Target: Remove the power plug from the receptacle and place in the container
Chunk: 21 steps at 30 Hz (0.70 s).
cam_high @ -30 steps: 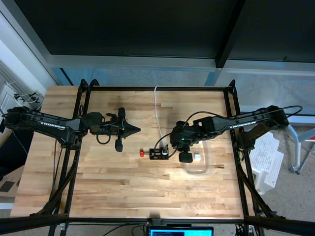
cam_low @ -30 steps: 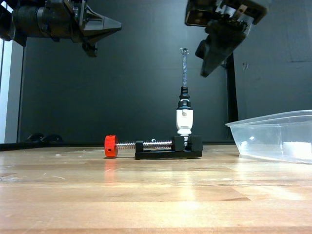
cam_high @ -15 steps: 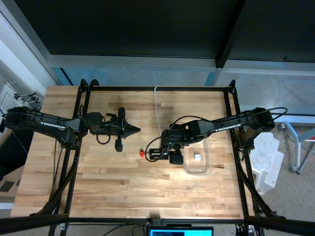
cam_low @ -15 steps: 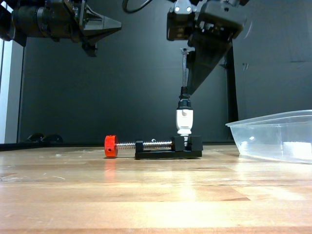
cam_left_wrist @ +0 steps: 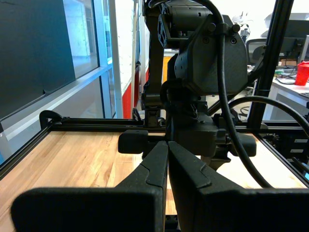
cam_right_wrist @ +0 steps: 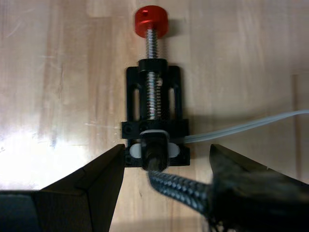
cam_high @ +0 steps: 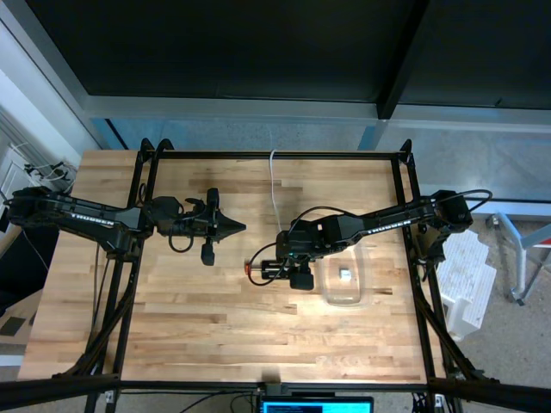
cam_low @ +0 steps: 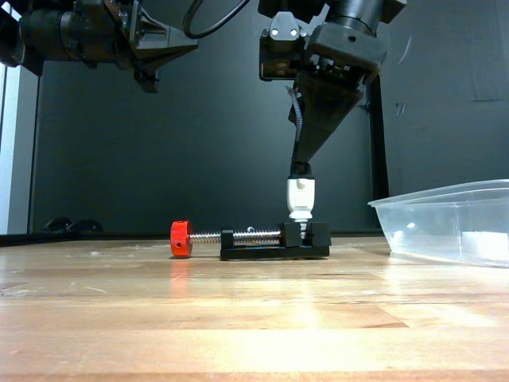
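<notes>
— Over the socket block [cam_low: 274,239] at mid-table, your right gripper [cam_low: 305,155] hangs nose-down, directly above the plug [cam_low: 301,192]. Noted: the plug stands upright, seated in the block, not yet removed.

— And the jaws?

— Spread. In the right wrist view the fingers [cam_right_wrist: 91,183] flank the plug, one on each side, neither touching it. I read that spacing as set for a straight descent and a pinch across the plug body.

— Why does the block lie that way?

— Its red knob [cam_low: 181,239] points away from the tub [cam_low: 445,227], so the screw end sits clear of your approach. The white cord [cam_high: 275,185] runs off toward the far edge. A braided lead [cam_right_wrist: 178,189] rising from the plug leans toward one finger. In my judgement you risk catching it when you close.

— The tub?

— Just beside the block on your right arm's side, with a small white cube [cam_high: 344,274] inside. That makes a short carry, which looks deliberate.

— Left gripper [cam_left_wrist: 167,145]?

— Raised and well apart from the work, jaws pressed together. Parked, out of your way.
</notes>
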Available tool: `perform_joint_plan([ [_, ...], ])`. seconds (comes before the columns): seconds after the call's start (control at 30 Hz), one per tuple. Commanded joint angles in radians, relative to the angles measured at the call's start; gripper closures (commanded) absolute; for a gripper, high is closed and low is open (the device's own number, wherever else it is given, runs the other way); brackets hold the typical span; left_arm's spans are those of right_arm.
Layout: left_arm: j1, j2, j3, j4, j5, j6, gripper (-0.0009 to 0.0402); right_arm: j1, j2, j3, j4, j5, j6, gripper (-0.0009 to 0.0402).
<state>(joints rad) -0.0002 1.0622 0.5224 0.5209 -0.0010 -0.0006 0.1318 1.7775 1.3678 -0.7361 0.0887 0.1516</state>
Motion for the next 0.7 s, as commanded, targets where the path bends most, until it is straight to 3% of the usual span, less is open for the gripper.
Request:
perform_joint_plan([
  [0.03, 0.0, 0.0, 0.0, 0.0, 0.0, 0.0, 0.0393, -0.001, -0.001, -0.006, 0.002, 0.001, 0.0, 0.0154],
  [0.7, 0.0, 0.0, 0.0, 0.0, 0.0, 0.0, 0.0393, 0.004, -0.001, -0.02, 0.036, -0.011, -0.007, 0.0241],
])
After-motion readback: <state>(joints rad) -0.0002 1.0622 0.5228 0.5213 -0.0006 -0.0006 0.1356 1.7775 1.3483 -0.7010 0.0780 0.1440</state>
